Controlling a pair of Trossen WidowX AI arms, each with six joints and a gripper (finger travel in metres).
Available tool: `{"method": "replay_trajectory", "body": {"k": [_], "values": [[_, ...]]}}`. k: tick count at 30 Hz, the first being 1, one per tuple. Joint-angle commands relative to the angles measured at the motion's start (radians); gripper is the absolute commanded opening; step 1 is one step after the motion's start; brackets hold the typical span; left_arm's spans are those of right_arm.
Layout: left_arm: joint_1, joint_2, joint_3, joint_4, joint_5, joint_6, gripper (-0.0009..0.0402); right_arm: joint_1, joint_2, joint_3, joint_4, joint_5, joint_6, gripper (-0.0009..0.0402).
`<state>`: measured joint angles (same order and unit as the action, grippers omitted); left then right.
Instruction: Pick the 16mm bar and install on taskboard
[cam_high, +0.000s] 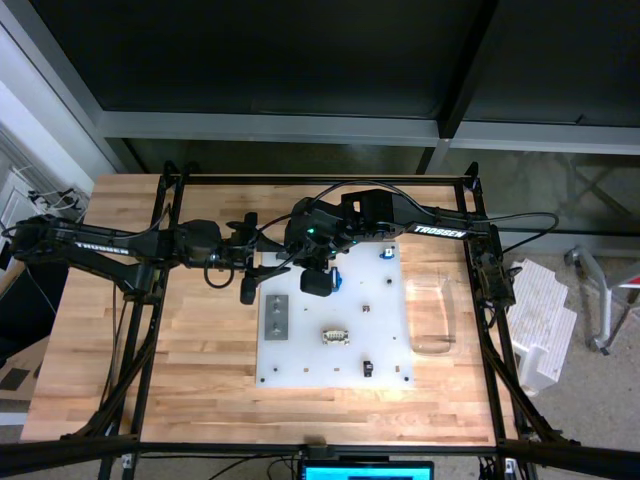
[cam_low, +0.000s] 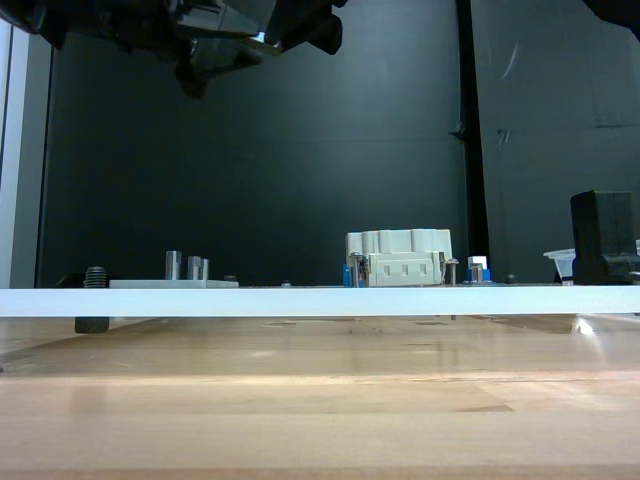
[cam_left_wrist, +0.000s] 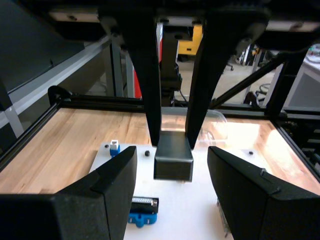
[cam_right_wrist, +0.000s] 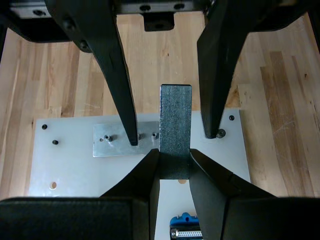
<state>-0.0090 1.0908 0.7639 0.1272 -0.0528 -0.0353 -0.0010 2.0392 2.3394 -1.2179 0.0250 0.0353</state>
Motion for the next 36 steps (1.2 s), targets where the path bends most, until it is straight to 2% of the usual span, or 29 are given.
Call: {"method": "replay_trajectory", "body": {"k": [1,17,36], "values": [[0.0,0.003,0.011,0.004,0.0,0.005,0.0178,0.0,-0.001,0.0,-0.005,0.0,0.0,0.0016],[0.0,0.002,0.011,0.003,0.0,0.008,0.0166,-0.001,-0.001,0.0,-0.037,0.0,-0.017,0.0016],[0.001,0.002,0.011,0.003,-0.005,0.022,0.0104,-0.001,-0.001,0.0,-0.039,0.0,-0.016,0.0016]]}}
